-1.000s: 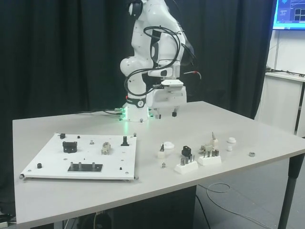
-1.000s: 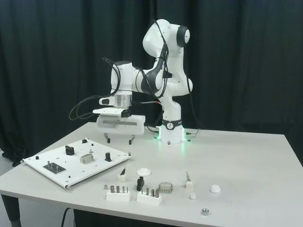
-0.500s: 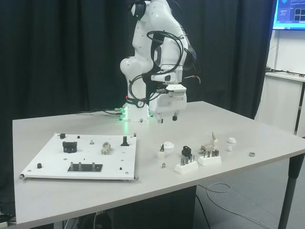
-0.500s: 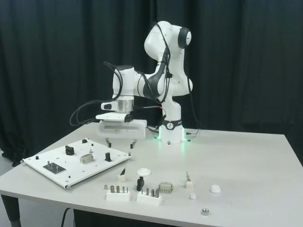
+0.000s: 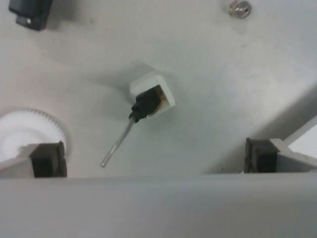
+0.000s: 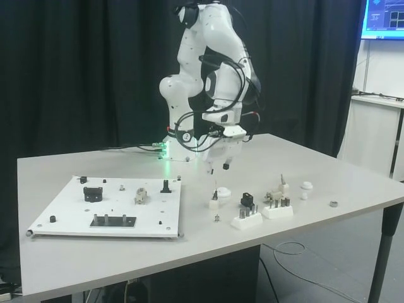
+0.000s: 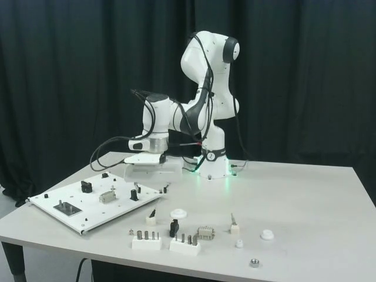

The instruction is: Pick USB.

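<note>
The USB plug (image 5: pixel 143 105) has a black body and a thin metal pin, and it stands tilted in a small white block (image 5: pixel 157 88). It sits in front of the white board (image 6: pixel 213 197), beside a white gear (image 7: pixel 178 214). My gripper (image 5: pixel 153 157) hangs above it, open, with nothing between its fingers (image 5: pixel 47 158). From the room cameras the gripper (image 6: pixel 218 168) is a short way above and behind the USB (image 7: pixel 151 217), not touching it. The gripper (image 7: pixel 151 188) is level over the table.
A white board (image 6: pixel 69 211) with several black parts lies on the table's left side. Two white holders with pins (image 6: pixel 246 219) (image 6: pixel 278 209) stand near the front edge. A white cap (image 6: pixel 307 187) and a nut (image 6: pixel 333 203) lie further right. The white gear (image 5: pixel 22 133) is close to one finger.
The gripper has come down and forward from near the arm's base to a spot over the USB and the gear. Nothing on the table has moved.
</note>
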